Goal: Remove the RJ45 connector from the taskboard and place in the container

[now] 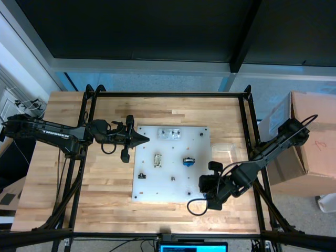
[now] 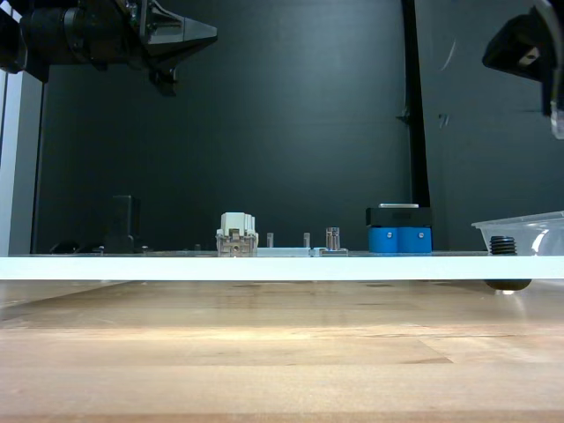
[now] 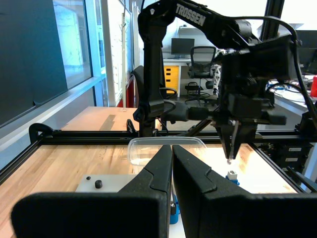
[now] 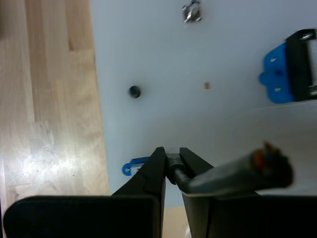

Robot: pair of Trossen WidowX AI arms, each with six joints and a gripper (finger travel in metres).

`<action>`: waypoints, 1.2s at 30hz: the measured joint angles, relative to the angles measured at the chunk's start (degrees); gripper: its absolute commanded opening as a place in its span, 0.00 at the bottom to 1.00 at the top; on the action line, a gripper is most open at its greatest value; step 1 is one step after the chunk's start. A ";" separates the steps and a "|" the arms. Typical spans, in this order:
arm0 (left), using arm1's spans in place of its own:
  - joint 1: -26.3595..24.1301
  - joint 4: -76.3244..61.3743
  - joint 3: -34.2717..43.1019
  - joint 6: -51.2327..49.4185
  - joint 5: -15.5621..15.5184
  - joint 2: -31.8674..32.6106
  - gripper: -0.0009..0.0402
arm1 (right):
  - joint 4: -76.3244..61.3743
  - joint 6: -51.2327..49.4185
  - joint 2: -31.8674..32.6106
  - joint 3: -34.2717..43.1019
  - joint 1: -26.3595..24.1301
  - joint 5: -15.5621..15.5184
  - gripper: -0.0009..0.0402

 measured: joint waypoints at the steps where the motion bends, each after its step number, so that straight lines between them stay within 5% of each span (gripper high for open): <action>1: 0.00 0.00 0.00 0.02 0.00 0.00 0.02 | -0.24 -0.37 -0.50 -0.07 -0.50 0.15 0.02; 9: 0.00 0.00 0.00 0.02 0.00 0.00 0.02 | -3.10 -2.51 -6.10 -2.21 -4.85 1.77 0.05; 26: 0.00 -0.02 0.02 0.02 0.00 0.00 0.02 | -2.43 -4.57 -22.82 -15.76 -13.09 2.97 0.60; 36: 0.00 -0.02 0.02 0.00 0.00 0.00 0.02 | -2.99 -4.57 -33.11 -22.97 -14.23 2.95 0.64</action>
